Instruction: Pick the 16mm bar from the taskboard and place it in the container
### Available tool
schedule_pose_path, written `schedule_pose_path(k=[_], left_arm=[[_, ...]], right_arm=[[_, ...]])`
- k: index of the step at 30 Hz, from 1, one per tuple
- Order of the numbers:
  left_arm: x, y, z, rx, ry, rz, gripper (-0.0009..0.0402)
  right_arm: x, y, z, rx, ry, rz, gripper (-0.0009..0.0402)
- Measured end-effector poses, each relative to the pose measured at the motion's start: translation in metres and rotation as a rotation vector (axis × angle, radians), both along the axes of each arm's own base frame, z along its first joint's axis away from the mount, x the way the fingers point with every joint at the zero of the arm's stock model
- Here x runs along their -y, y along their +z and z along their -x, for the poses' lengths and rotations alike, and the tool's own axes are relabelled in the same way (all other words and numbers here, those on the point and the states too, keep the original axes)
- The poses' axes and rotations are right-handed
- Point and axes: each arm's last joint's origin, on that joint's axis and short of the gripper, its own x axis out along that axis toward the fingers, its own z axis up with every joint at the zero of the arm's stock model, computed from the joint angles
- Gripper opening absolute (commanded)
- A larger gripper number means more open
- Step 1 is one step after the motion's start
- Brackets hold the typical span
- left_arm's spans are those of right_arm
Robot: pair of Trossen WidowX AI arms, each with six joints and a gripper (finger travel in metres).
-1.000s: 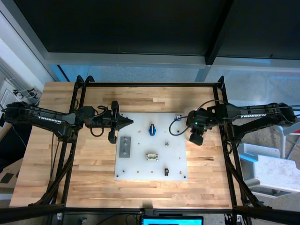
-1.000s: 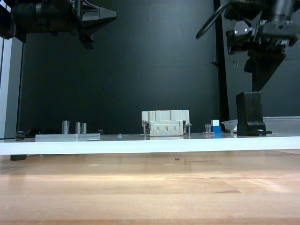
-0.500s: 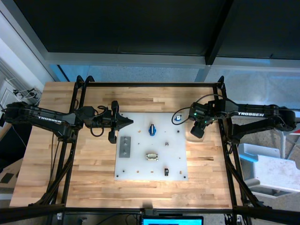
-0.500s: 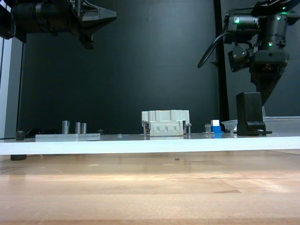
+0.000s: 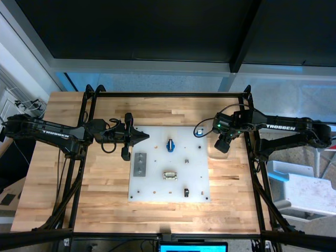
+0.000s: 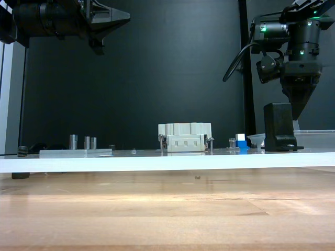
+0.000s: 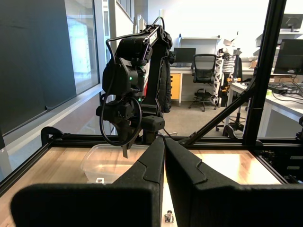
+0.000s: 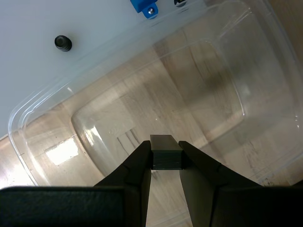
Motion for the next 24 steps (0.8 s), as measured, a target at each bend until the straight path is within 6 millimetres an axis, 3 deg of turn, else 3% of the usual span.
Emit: schedule_pose_path(k=[4,16,24], left_arm=[[0.0000,0.0000,0.0000,0.000,0.000,0.000,0.0000],[0.0000,0.0000,0.0000,0.000,0.000,0.000,0.0000],[0.0000,0.0000,0.0000,0.000,0.000,0.000,0.0000]], right_arm=[[-0.0001,-0.0001,-0.0001,-0.003,0.020,0.003,0.0045],[-0.0001,-0.0001,-0.0001,-0.004,0.022,0.005,0.0184],[0.0020,0.0002,0.0006,-0.027,0.010,0.079,0.0237]])
